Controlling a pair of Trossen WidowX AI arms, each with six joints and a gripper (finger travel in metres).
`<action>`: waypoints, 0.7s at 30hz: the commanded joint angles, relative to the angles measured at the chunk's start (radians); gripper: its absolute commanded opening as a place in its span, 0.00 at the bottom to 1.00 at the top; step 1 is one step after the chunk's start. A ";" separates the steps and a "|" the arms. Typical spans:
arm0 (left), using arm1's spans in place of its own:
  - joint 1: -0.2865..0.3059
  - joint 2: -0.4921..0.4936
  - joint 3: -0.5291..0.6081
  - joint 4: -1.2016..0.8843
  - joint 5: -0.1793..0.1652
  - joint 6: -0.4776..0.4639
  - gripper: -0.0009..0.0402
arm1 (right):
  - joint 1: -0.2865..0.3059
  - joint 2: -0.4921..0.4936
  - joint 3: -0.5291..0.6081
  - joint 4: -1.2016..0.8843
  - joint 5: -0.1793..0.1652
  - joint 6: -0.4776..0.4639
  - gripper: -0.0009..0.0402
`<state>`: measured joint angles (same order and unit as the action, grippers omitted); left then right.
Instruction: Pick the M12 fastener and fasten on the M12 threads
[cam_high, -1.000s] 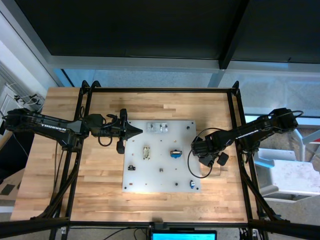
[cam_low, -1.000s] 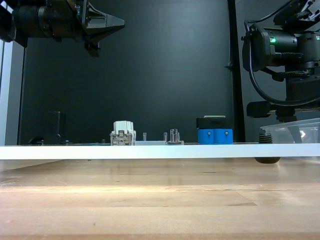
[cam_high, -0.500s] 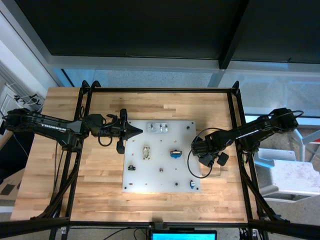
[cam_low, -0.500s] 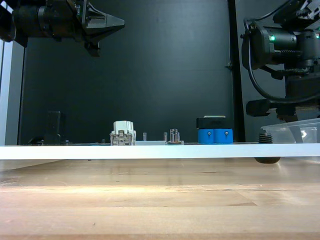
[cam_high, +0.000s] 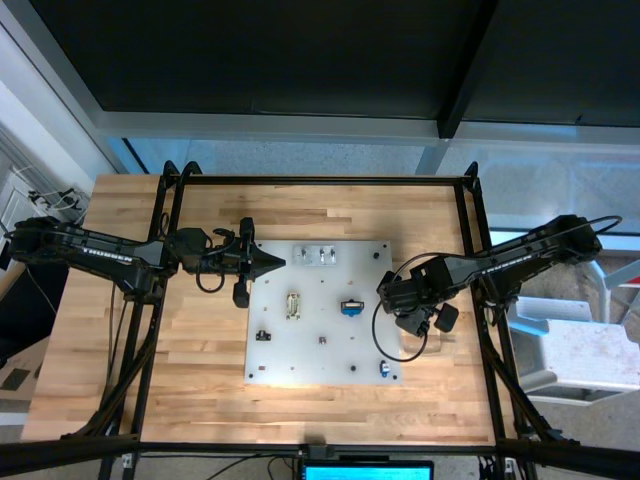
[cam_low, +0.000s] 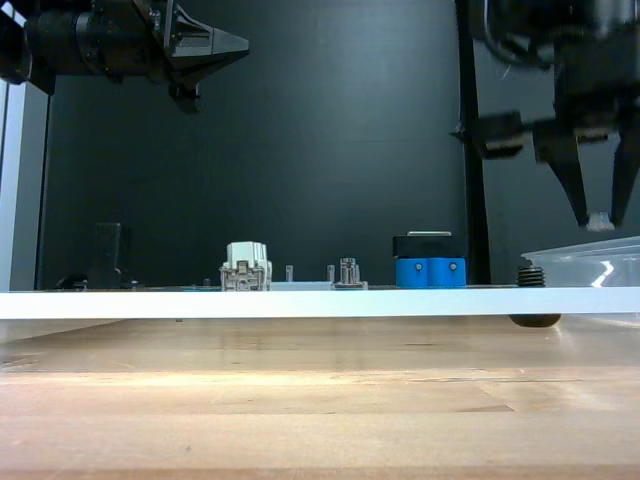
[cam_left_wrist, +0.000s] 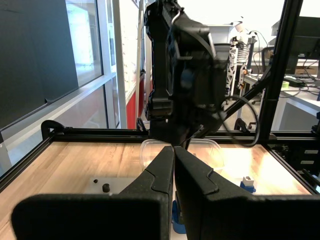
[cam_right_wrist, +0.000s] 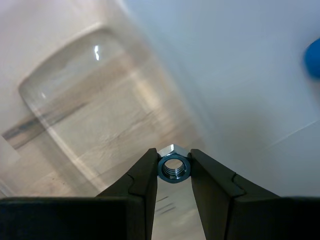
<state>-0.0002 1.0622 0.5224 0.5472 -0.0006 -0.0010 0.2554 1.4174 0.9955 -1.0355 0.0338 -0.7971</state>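
Observation:
My right gripper (cam_low: 598, 222) hangs just above the clear tray (cam_low: 590, 262), shut on the small silver M12 nut (cam_right_wrist: 173, 168). The nut (cam_low: 598, 221) shows as a pale speck between the fingertips, clear of the tray's rim. The M12 threads, a short black ribbed stud (cam_low: 531, 274), stand bare on the white board (cam_low: 300, 303), to the left of and below the nut. Seen from above, the stud (cam_high: 357, 370) lies near the board's near right edge. My left gripper (cam_high: 278, 263) is shut and hovers high over the board's far left edge, holding nothing.
On the board stand a blue connector block (cam_low: 430, 270), a grey-white connector (cam_low: 246, 270) and a small silver post (cam_low: 348, 272). A blue-topped connector (cam_high: 384, 370) sits by the stud. The black frame post (cam_low: 467, 140) rises behind. The right arm (cam_left_wrist: 185, 75) fills the left wrist view.
The right gripper has risen out of the clear tray with the nut between its fingers and shifted slightly left. The left arm has not moved.

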 joint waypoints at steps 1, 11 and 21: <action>0.000 0.000 0.000 0.000 0.000 0.000 0.02 | 0.027 0.022 0.060 -0.039 0.002 -0.056 0.05; 0.000 0.000 0.000 0.000 0.000 0.000 0.02 | 0.097 0.207 0.279 -0.099 0.002 -0.110 0.05; 0.000 0.000 0.000 0.000 0.000 0.000 0.02 | 0.163 0.418 0.530 -0.181 0.000 -0.129 0.05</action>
<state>-0.0002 1.0622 0.5224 0.5472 -0.0006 -0.0010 0.4129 1.8122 1.4982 -1.2167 0.0349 -0.9260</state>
